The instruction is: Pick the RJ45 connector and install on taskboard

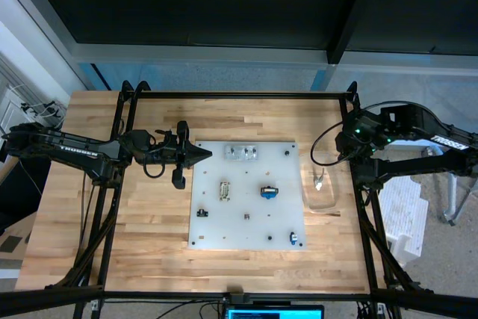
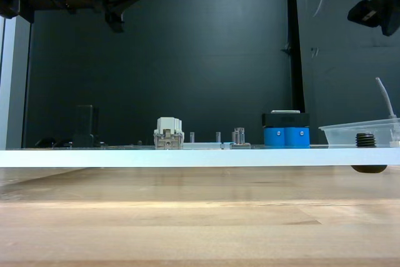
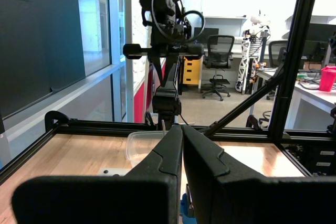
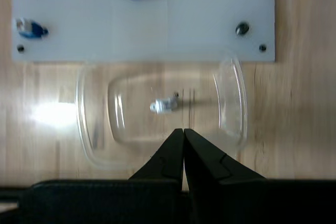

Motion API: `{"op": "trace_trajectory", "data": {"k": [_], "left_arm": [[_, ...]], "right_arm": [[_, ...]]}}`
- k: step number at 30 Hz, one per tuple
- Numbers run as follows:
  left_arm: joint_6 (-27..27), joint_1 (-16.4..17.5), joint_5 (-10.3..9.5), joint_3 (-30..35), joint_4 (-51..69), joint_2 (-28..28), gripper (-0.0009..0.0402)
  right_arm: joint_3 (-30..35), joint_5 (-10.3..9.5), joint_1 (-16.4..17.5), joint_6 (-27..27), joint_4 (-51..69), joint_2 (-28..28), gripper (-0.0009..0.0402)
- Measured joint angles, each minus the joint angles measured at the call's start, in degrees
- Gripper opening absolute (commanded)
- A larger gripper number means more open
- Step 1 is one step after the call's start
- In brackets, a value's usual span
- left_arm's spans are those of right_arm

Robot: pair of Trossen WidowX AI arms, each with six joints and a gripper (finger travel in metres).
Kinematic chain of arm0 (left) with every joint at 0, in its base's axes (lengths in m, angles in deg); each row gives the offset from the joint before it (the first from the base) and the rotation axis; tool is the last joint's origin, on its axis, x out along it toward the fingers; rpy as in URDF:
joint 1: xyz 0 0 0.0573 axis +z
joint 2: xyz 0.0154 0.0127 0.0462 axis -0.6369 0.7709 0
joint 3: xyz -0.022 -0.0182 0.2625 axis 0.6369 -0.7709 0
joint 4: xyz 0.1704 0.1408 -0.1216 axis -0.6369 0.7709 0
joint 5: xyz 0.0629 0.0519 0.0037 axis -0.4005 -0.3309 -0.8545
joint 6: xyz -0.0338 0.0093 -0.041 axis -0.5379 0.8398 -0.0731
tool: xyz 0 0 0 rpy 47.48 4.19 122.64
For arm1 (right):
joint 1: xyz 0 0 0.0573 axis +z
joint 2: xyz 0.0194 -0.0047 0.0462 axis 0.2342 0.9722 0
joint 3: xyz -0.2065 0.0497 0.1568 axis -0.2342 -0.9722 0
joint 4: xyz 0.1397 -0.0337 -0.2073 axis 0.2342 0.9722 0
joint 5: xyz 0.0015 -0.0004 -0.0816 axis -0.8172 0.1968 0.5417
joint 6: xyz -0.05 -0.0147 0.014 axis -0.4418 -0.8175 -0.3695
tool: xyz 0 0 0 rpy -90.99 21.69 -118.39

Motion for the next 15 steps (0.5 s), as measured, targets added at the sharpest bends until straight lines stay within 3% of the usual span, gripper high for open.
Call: {"op": "trace_trajectory", "data": {"k": [7, 15], "left_arm": [[0.0, 0.0, 0.0, 0.0, 0.0, 0.02, 0.0], [0.0, 0.0, 0.0, 0.0, 0.0, 0.0, 0.0]], "right_arm": [[-0.17, -0.98, -0.83, -2.67, 0.92, 1.99, 0.0007], [-0.5, -0.98, -3.63, -6.05, 1.25, 5.55, 0.008]]}}
